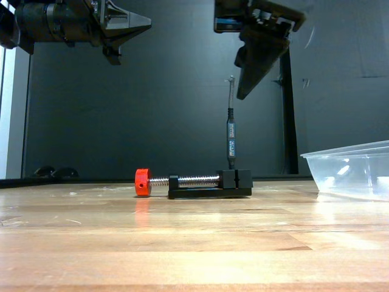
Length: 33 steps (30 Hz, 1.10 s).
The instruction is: Remove the USB-C connector from taskboard and place in the container
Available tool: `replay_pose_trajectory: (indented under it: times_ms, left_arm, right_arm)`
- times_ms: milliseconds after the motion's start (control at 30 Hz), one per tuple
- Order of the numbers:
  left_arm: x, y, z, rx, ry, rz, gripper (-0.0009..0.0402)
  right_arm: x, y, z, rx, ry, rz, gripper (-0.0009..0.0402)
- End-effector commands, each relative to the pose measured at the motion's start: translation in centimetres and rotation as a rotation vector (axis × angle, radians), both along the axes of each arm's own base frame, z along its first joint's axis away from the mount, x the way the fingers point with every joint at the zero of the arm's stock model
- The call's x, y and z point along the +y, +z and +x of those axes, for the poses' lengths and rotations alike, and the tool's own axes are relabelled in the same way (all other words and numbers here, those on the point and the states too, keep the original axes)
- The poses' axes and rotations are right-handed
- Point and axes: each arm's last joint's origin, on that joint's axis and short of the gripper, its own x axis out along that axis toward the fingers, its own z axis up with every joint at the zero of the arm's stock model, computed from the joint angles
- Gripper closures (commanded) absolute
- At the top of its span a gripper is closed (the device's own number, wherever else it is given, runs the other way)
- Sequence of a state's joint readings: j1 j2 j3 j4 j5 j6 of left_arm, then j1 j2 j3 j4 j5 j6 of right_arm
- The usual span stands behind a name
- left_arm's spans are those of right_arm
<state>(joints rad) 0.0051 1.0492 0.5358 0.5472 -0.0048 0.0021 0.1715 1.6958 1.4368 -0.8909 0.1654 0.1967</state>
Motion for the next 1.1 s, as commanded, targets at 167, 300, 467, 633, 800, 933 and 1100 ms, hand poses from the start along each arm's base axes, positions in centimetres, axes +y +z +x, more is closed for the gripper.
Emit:
replay_pose_trajectory:
  times_ms: [167,300,467,633,800,933,1100]
  left_arm:
    - [0.0,0.0,0.0,0.0,0.0,0.0,0.0393]
    - [0.0,0.0,0.0,0.0,0.0,0.0,0.0393]
    - [0.0,0.0,0.0,0.0,0.0,0.0,0.0393]
    - [0.0,0.0,0.0,-0.003,0.0,0.0,0.0393]
    - [0.0,0.0,0.0,0.0,0.0,0.0,0.0393]
    - [0.0,0.0,0.0,0.0,0.0,0.0,0.0393]
    - [0.0,0.0,0.0,-0.002,0.0,0.0,0.0393]
  right_arm:
    - [0.4,-0.7,1.6,0.025,0.024,-0.013,0.0222]
    - [0.6,-1.4,2.1,0.041,0.028,-0.017,0.0222]
    - [0.7,-1.9,2.4,0.055,0.038,-0.022,0.0222]
    - [0.8,-2.6,2.7,0.069,0.054,-0.031,0.0227]
    - [0.9,-3.0,3.0,0.077,0.061,-0.033,0.024]
    - [1.0,-3.1,2.9,0.08,0.068,-0.036,0.0249]
    - [1.1,-3.9,3.1,0.104,0.078,-0.04,0.0251]
